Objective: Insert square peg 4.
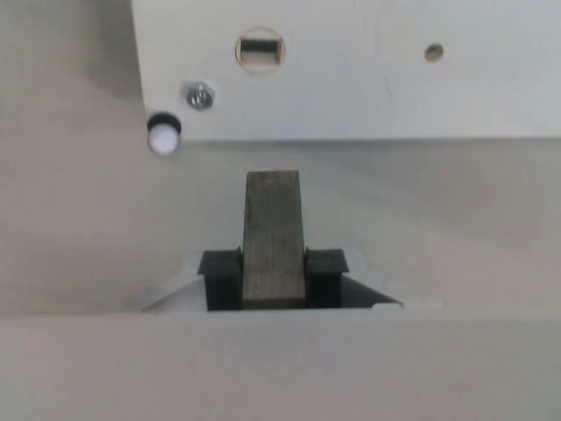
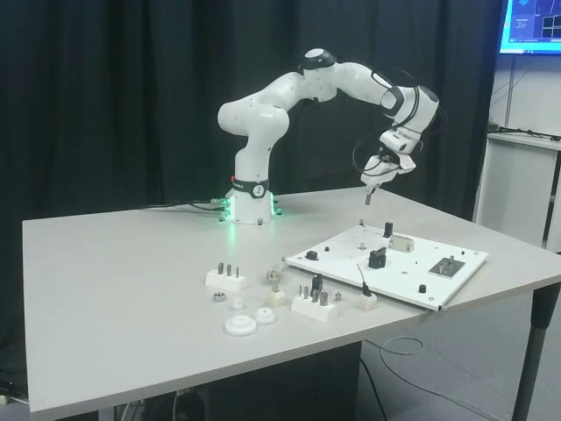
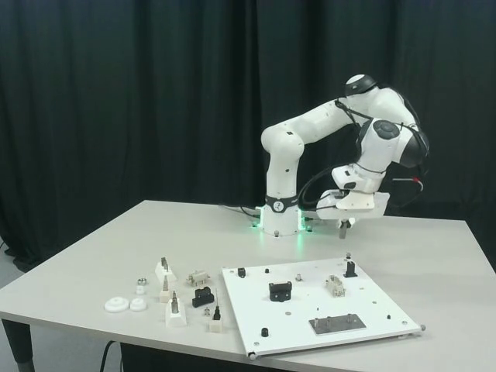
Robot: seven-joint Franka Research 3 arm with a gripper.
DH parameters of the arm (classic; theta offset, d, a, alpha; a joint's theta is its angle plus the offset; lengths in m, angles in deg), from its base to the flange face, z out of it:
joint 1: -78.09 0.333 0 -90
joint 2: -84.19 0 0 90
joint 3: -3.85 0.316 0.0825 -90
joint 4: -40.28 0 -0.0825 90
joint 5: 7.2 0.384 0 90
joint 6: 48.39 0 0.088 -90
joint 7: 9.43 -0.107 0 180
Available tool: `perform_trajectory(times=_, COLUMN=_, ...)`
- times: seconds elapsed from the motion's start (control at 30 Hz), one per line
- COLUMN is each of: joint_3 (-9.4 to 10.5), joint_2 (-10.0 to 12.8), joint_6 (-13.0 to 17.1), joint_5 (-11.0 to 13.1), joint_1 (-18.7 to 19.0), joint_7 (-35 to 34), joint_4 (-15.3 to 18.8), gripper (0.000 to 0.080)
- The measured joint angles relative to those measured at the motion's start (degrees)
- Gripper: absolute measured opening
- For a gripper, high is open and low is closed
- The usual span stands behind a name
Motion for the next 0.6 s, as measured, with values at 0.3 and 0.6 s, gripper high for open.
perform_trajectory(times=0.3, joint_3=-1.29, joint_2=0.0, joint_6=-1.9, joint_5=-3.4, joint_1=0.0, joint_7=-0.8, joint_4=-2.5, gripper=0.015)
perform_trajectory(times=0.6, joint_3=-1.6, joint_2=0.0, joint_6=-2.1, joint_5=-4.7, joint_1=0.0, joint_7=-0.9, joint_4=-3.6, gripper=0.015)
